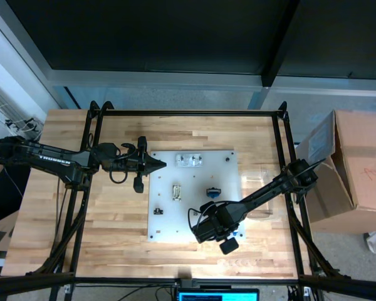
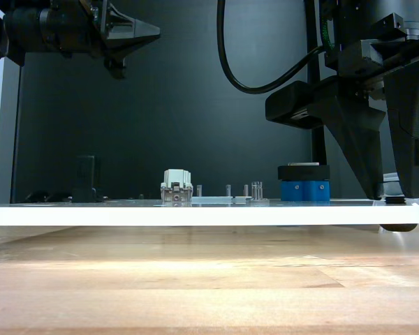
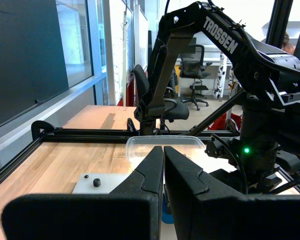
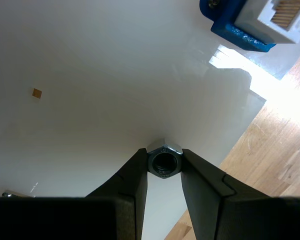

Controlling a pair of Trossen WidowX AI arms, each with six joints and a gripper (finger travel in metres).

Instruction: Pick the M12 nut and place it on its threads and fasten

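Note:
The small silver M12 nut (image 4: pixel 164 161) sits between the fingertips of my right gripper (image 4: pixel 164 162), which is shut on its flats. Its hole looks dark, and it lies low against the white board (image 4: pixel 90 75) close to the near right edge. In the low view the right gripper (image 2: pixel 394 197) reaches down to board level, with a short black stub (image 2: pixel 395 200) at its tips. I cannot tell whether the nut is on its stud or how far down. In the high view the right gripper (image 1: pixel 222 233) hides both. My left gripper (image 1: pixel 158 165) hovers shut above the board's far left edge.
A blue connector block (image 4: pixel 250 20) stands close beside the nut, also seen on the board (image 2: pixel 304 190). A clear tray (image 3: pixel 165 145) lies to the right of the board (image 1: pixel 175 219). A grey-white connector (image 2: pixel 176 190) and small posts stand mid-board. A cardboard box (image 1: pixel 357 169) sits off the table's right edge.

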